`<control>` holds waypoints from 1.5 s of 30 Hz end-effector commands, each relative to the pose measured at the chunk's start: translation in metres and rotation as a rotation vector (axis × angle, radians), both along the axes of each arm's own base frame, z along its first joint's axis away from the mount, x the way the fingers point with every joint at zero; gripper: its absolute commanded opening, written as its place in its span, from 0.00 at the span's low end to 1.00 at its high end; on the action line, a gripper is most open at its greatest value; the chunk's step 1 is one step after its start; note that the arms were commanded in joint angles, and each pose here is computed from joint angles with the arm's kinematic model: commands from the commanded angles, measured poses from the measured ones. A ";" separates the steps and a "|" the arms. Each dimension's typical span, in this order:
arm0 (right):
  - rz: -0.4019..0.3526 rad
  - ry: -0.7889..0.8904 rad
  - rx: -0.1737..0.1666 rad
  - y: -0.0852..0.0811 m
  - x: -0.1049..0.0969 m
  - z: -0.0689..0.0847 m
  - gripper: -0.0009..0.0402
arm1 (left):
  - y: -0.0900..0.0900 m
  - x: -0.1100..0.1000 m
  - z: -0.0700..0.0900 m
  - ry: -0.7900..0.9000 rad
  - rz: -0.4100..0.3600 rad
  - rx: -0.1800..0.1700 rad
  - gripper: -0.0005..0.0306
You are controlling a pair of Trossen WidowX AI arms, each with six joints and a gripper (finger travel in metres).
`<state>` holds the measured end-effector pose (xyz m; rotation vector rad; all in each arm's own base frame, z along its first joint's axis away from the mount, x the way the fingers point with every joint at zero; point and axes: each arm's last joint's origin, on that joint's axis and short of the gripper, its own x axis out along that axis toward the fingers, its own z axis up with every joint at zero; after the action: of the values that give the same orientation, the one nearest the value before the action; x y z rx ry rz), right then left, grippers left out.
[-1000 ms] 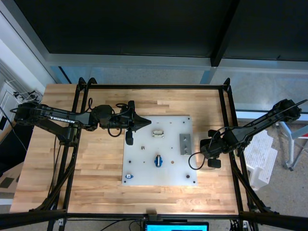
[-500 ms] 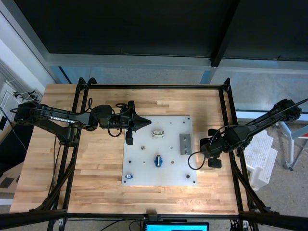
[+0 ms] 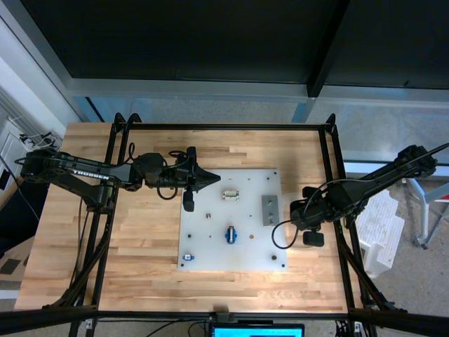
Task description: Pick the 16mm cylinder and install on the taskboard
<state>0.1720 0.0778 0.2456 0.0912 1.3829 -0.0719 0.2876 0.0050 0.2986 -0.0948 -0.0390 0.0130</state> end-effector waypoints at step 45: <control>0.025 0.005 -0.036 0.038 0.164 -0.019 0.05 | 0.000 0.000 0.000 0.000 0.000 0.000 0.02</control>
<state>0.3354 0.1153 0.2281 0.0441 1.3881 -0.0755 0.2876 0.0050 0.2984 -0.0944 -0.0386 0.0134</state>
